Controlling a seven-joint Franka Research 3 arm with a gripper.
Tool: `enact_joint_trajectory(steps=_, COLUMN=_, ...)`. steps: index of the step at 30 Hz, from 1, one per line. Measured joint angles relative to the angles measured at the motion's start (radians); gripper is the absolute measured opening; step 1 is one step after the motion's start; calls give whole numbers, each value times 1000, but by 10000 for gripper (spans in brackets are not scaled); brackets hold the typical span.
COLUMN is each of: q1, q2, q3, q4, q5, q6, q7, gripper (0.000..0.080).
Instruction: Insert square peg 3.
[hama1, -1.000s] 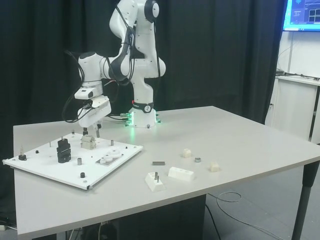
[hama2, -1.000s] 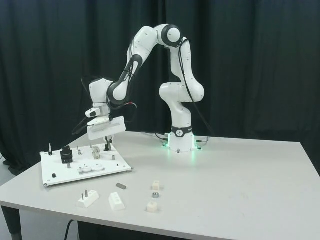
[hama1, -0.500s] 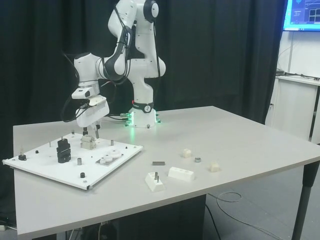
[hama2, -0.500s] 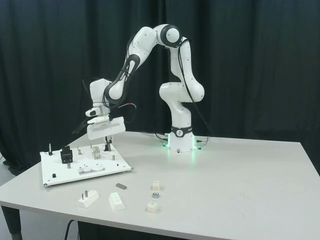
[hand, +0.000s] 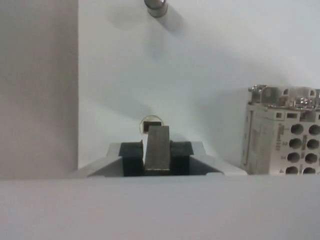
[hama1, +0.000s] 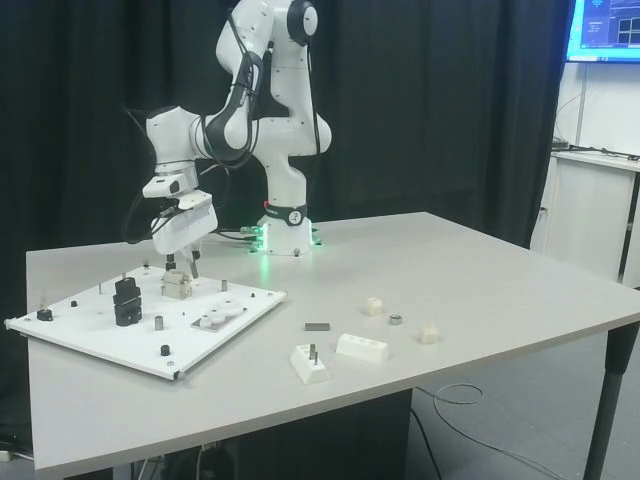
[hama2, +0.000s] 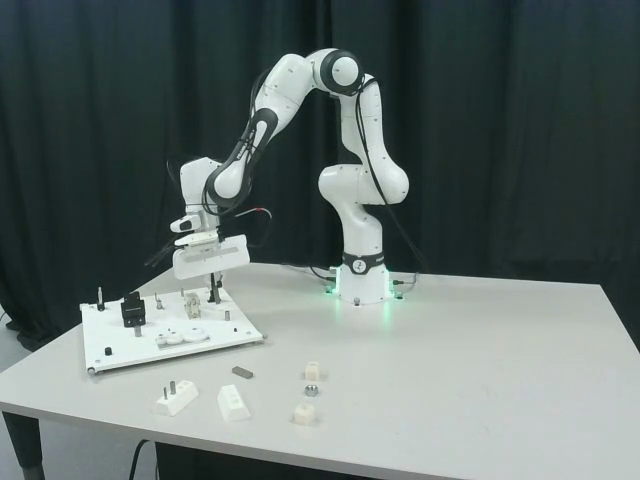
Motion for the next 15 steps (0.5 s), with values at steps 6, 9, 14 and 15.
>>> enact_joint_trajectory(steps=6, q1=0, q2=4, q3=1, q4=0, q5=11, q6=4, q7=-14, gripper=108)
enact_joint_trajectory(steps=9, q1=0, q2=8, q3=2, q4=0, q5=11, q6=6, q7=-15, gripper=108)
enact_joint_trajectory(steps=14, q1=0, q2=13, q3=5, q4=0, q5=11, q6=11, q7=-19, gripper=108)
enact_joint_trajectory(steps=15, q1=0, q2=14, q3=6, q4=0, q5=11, q6=11, q7=-19, gripper=108)
